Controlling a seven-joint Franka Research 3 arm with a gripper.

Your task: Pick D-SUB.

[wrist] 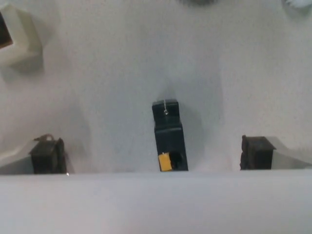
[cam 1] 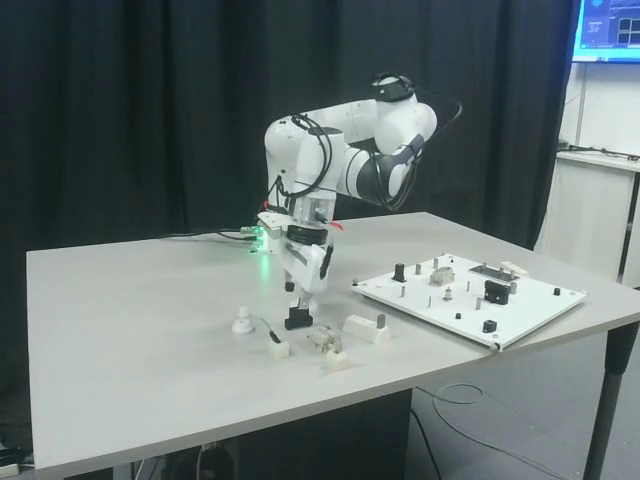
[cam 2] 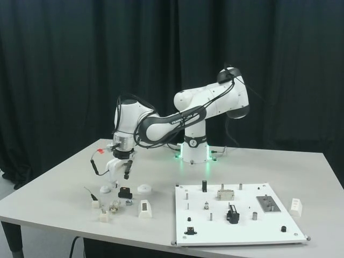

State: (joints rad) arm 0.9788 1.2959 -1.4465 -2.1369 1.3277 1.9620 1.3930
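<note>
The D-SUB is a small black connector part [wrist: 168, 134] lying on the grey table, with a light tag at one end. It also shows in the room views [cam 1: 297, 318] [cam 2: 125, 192]. My gripper [wrist: 151, 155] hangs a little above it, open, one black fingertip [wrist: 47, 156] on each side and well apart from the part. From the room cameras, the gripper [cam 1: 298, 292] [cam 2: 121, 173] points down just over the part and touches nothing.
Small white pieces lie around the part: a round one [cam 1: 241, 323] [cam 2: 144, 188], a block [cam 1: 366, 327] [cam 2: 144, 208] and little parts [cam 1: 331, 352] near the front edge. A white board [cam 1: 540, 308] [cam 2: 215, 232] with several fixtures lies to the side. Another white block [wrist: 19, 36] shows in the wrist view.
</note>
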